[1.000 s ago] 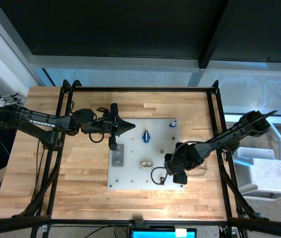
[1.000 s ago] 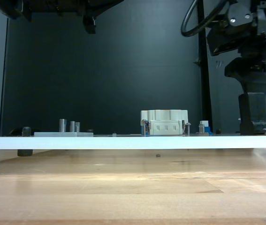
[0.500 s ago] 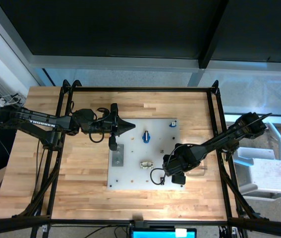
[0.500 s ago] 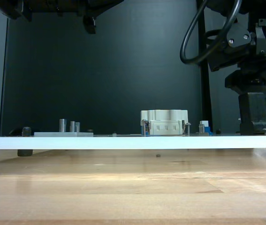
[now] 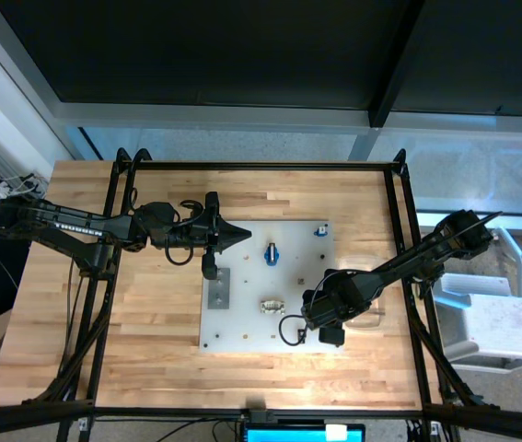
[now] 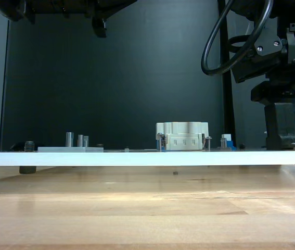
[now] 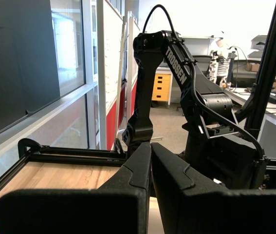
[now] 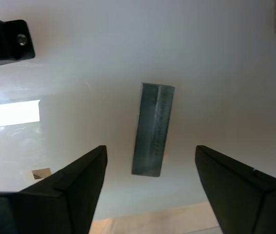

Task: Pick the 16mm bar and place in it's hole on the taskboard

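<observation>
At the near right corner of the taskboard, the right tool hangs low over the white surface with its two fingers spread wide and nothing between them yet. The 16mm bar lies flat and free on the taskboard in the gap between the fingers, a little turned against their line and touching neither. The risk here is in the closing. If one finger meets the bar first, the bar may roll or swing away on the smooth surface. If the tips take it near its end and not near its middle, it may hang tilted and then jam at the mouth of its hole. If the tool goes down too far, the tips may press on the taskboard. Further in, on the left part of the taskboard, a grey block carries short upright pins; which hole belongs to the bar cannot be told. Over the far left edge of the taskboard, the left tool hovers high with its fingers pressed together and empty, well apart from the bar.
</observation>
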`<action>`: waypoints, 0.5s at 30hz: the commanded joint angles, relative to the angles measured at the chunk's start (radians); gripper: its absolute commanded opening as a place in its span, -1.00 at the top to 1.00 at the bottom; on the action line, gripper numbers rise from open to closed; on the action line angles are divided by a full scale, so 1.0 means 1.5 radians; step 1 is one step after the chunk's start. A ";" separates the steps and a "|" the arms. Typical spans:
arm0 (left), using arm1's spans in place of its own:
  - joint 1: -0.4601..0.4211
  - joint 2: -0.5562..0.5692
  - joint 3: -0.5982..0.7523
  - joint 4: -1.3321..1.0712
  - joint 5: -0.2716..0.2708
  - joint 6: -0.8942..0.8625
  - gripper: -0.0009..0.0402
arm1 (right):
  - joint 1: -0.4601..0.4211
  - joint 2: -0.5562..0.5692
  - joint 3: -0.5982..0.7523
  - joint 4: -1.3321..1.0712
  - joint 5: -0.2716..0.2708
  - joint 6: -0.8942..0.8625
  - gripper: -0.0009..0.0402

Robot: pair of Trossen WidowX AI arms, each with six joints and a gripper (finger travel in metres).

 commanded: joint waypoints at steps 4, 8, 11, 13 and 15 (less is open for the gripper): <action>0.000 0.000 0.000 0.000 0.000 0.000 0.96 | 0.000 0.001 -0.001 -0.001 0.006 0.002 0.16; 0.000 0.000 0.000 0.000 0.000 0.000 0.96 | 0.000 0.000 -0.001 -0.001 0.005 0.002 0.38; 0.000 0.000 0.000 0.000 0.000 0.000 0.96 | 0.000 0.000 -0.001 -0.001 0.005 0.002 0.54; 0.000 0.000 0.000 0.000 0.000 0.000 0.96 | 0.000 -0.002 -0.001 -0.002 0.003 0.002 0.65; 0.000 0.000 0.000 0.000 0.000 0.000 0.96 | 0.000 -0.004 -0.001 -0.002 0.003 0.002 0.75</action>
